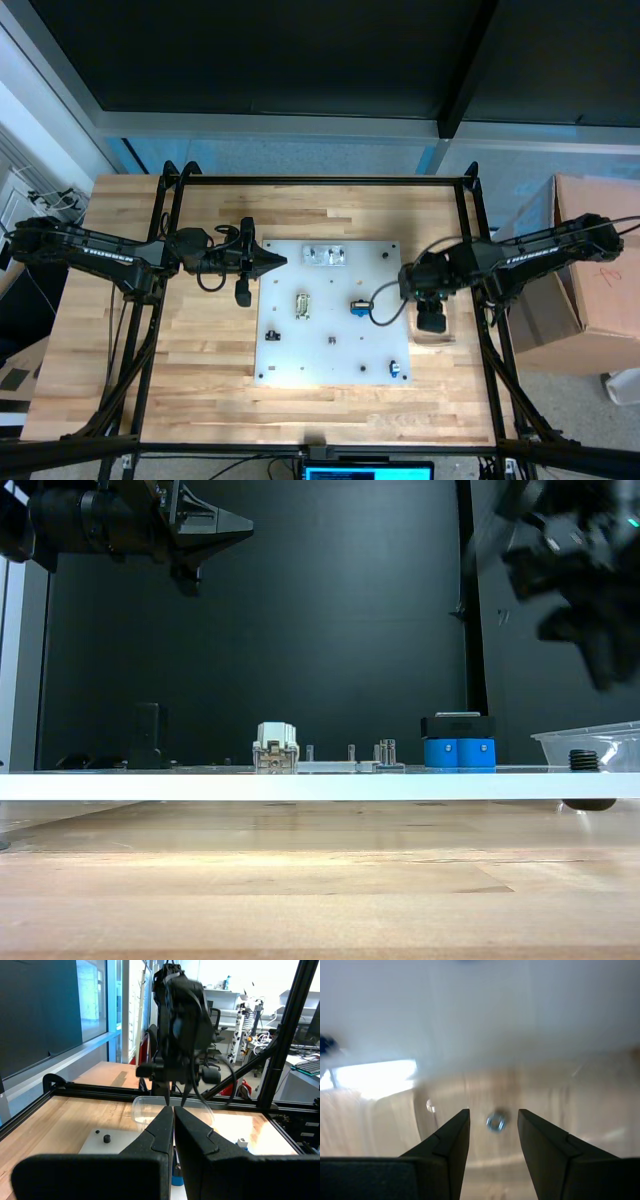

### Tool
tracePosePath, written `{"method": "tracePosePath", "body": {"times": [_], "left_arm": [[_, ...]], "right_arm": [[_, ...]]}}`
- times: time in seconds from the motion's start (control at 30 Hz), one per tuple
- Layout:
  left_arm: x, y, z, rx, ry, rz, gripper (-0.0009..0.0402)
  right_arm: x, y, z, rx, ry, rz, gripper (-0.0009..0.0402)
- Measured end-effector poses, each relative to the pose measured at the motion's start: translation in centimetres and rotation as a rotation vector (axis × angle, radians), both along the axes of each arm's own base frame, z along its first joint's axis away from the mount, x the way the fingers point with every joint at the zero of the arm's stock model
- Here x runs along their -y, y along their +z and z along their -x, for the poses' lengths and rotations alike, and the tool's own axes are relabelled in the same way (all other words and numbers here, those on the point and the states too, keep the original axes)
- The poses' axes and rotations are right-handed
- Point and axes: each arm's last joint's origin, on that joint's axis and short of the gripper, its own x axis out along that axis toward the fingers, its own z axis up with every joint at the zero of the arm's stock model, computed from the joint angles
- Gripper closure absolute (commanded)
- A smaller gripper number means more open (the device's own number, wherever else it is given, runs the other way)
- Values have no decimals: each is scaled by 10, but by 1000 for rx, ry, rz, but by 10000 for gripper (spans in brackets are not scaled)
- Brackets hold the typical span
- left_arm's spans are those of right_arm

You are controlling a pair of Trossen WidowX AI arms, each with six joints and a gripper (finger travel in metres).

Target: Unfasten the M12 nut and place it in the container

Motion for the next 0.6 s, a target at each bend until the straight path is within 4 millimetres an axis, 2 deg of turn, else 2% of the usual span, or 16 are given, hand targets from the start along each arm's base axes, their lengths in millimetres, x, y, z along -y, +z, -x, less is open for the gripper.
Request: {"method": "tracePosePath", "body": {"times": [0.17,0.33,0.43,0.6], "left_arm": [[0,0,0,0,0,0,393],[0,0,0,0,0,0,393],[0,0,0,0,0,0,393],[0,0,0,0,0,0,393]], "right_arm": [[17,34,-19,189,27,19,325],[29,55,-35,444,52,42,399],[33,64,-45,590,48,57,386],[37,73,-59,827,28,73,392]]}}
